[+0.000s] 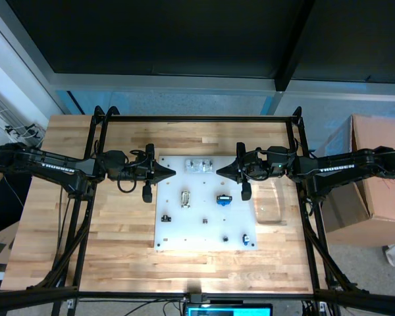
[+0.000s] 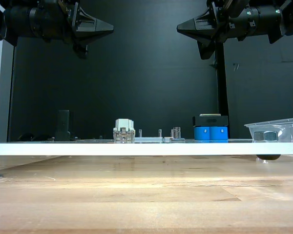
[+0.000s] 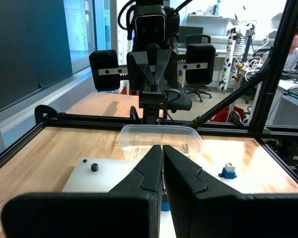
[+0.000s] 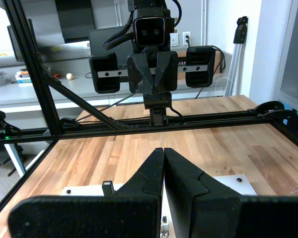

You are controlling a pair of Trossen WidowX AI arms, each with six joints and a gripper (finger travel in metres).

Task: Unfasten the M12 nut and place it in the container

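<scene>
Here we go: my left gripper hangs high over the far left part of the board, fingers pressed together. My right gripper faces it across the far side, tip pointing inward, its fingers together too, with nothing between either pair. Both wrist views back that up, the pads meeting with barely a seam. The nut sits near the board's near right edge, on its stud, well apart from both grippers. From table height it seems to lie inside the container. From above, though, the container lies beside the board, off its right edge, and I can make out nothing in it. No ribs show under the nut, so I judge it is run well down. How will it handle? It is small, steel and rigid, and light, so there is nothing to crush. It is also smooth and probably slippery, with short flats. I'd take it across two opposite flats, coming straight down over the stud, firm enough to turn it without skating off. The right gripper is nearer, and it must open first. Once the nut is loose, dropping it is the risk, because a nut that small rolls.
</scene>
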